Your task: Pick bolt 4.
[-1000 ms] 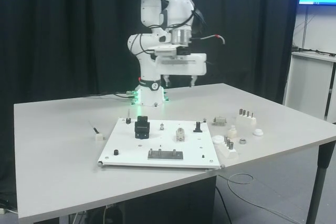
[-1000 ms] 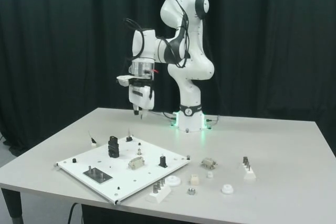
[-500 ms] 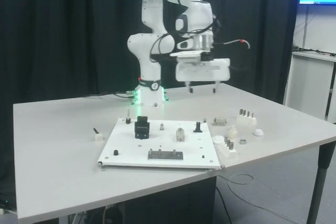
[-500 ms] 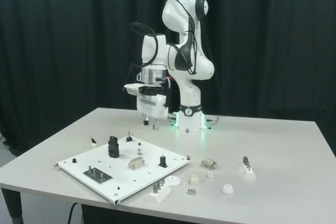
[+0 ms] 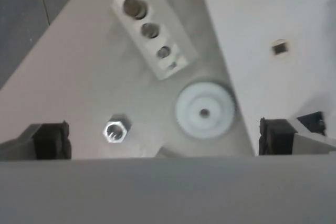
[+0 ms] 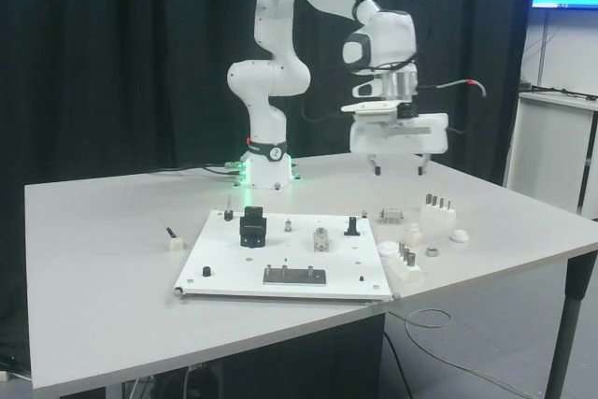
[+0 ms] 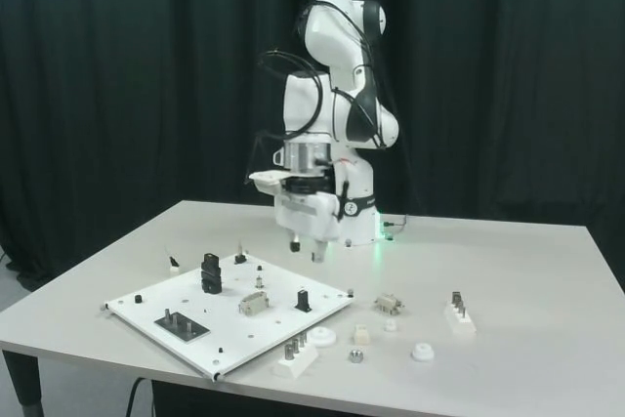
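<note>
A white block (image 5: pixel 149 27) holds a row of three grey bolts of falling size, with one smaller socket at its end. The same block (image 6: pixel 405 266) (image 7: pixel 297 358) stands off the white plate's corner, beside a white gear (image 5: pixel 205 111). A second white bolt holder (image 6: pixel 437 211) (image 7: pixel 459 316) stands further out. My gripper (image 6: pixel 397 171) (image 7: pixel 306 250) (image 5: pixel 163 139) hangs open and empty well above the table, over the plate's edge near the gear. Both black fingertips (image 5: pixel 51 141) are apart. I cannot tell which bolt is bolt 4.
The white assembly plate (image 6: pixel 280 254) (image 7: pixel 229 324) carries a black block (image 6: pixel 252 228), small pegs and a grey bar (image 6: pixel 293 275). A grey nut (image 5: pixel 115 131), a white ring (image 7: pixel 422 351) and a small connector (image 7: pixel 389 304) lie nearby. A small white piece (image 6: pixel 174 242) stands alone.
The arm has swung away from over the back of the table toward the loose parts and come lower. The gripper stayed open and empty.
</note>
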Controlling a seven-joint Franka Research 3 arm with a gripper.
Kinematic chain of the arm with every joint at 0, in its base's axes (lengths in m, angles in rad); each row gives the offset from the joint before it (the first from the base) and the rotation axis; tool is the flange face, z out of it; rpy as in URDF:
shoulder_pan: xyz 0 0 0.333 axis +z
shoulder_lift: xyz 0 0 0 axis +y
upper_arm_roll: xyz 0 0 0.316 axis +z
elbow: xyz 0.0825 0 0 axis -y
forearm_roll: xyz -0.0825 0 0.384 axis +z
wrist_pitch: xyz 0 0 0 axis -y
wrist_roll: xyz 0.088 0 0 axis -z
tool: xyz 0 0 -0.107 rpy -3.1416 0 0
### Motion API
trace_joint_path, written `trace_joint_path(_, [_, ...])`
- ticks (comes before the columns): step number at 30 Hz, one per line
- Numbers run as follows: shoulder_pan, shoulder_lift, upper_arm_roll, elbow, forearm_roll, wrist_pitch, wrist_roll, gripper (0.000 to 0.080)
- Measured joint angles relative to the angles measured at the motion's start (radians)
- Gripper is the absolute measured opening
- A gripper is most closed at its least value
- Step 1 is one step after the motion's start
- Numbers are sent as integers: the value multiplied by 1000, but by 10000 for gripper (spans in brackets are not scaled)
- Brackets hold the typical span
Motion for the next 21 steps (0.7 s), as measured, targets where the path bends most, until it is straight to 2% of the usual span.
trace_joint_path(12, [73, 122, 19, 121, -86, -85, -4, 800])
trace_joint_path(21, [131, 191, 20, 161, -96, -115, -10, 800])
